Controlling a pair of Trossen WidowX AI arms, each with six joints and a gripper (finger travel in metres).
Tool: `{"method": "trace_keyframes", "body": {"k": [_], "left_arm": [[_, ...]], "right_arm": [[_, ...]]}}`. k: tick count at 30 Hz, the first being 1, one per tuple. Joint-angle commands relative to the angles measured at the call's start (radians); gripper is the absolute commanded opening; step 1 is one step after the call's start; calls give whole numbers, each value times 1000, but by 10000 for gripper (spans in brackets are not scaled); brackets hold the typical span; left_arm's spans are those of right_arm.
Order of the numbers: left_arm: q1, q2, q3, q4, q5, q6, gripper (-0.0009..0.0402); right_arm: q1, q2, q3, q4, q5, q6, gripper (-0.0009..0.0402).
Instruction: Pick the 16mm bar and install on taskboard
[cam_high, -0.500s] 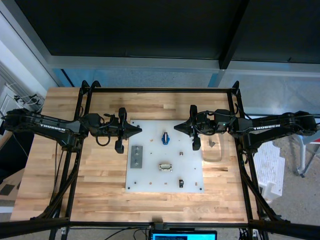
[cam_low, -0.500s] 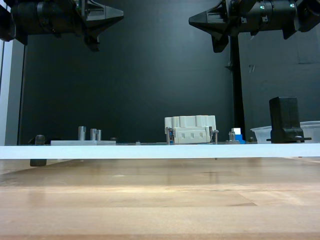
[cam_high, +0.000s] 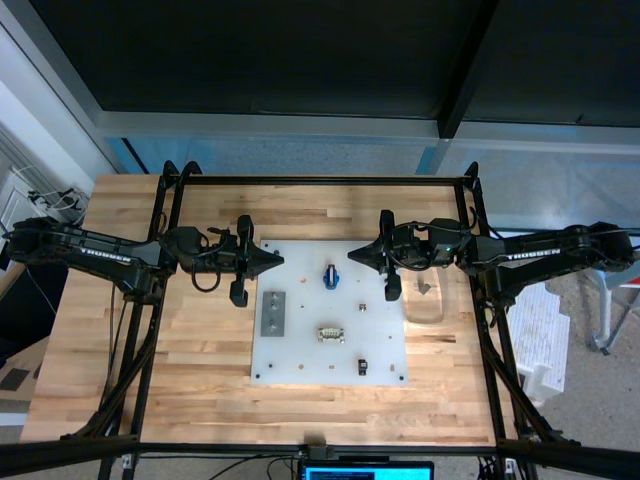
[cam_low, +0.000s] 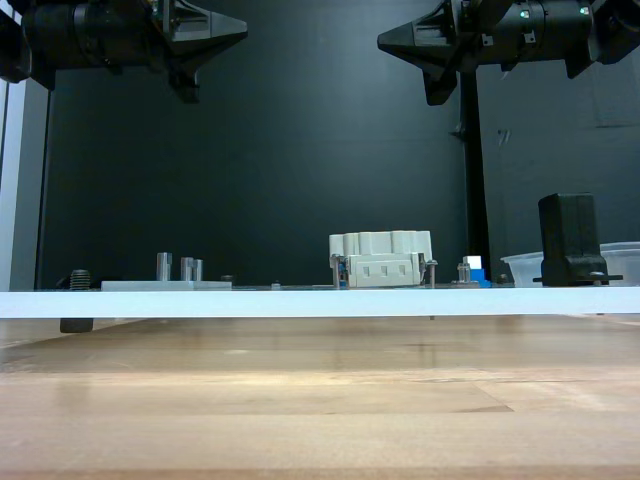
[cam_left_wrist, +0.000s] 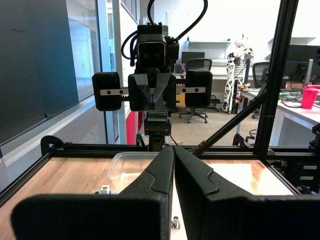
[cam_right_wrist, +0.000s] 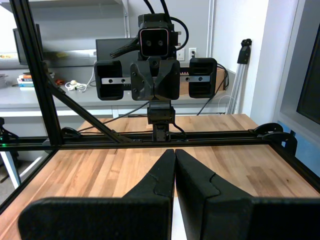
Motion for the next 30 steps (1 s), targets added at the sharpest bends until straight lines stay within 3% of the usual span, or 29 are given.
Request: {"method": "trace_keyframes", "body": {"k": [1, 4, 16, 30], "left_arm": [[0, 0, 0, 0, 0, 0, 0], [0, 0, 0, 0, 0, 0, 0], [0, 0, 0, 0, 0, 0, 0], [0, 0, 0, 0, 0, 0, 0]], "right_arm": [[0, -2, 1, -2, -1, 3, 0], [0, -2, 29, -69, 0, 2, 0], [-2, 0, 275, -702, 3, -77, 0], [-3, 3, 451, -1247, 1, -177, 0]]}}
